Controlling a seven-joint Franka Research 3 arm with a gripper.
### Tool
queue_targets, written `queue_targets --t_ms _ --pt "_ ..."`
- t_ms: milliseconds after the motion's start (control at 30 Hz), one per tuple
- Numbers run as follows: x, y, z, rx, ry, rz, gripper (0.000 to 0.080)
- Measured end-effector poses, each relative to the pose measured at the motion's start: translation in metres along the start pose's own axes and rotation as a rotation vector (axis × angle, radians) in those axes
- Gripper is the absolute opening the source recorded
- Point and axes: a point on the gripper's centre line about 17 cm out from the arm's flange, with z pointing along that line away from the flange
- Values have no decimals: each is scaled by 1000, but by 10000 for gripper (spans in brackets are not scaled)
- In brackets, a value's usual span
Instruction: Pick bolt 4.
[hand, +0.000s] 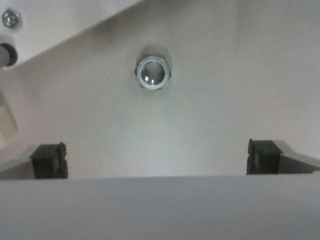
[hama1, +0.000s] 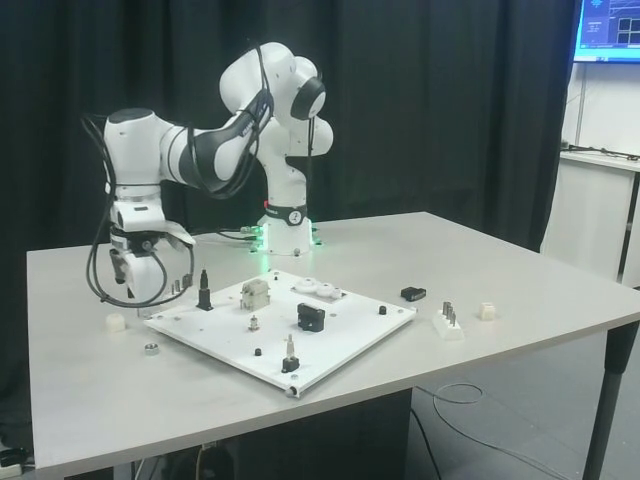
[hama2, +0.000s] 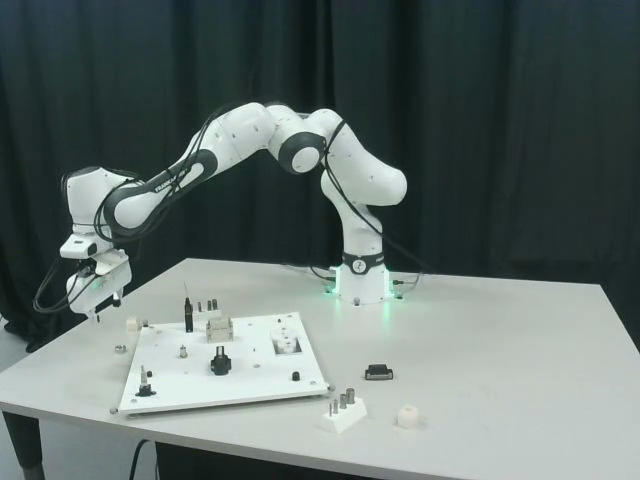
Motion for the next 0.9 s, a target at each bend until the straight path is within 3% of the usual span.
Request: queue_targets --t_ms 900 --pt "8 -8 41 1 -53 -9 800"
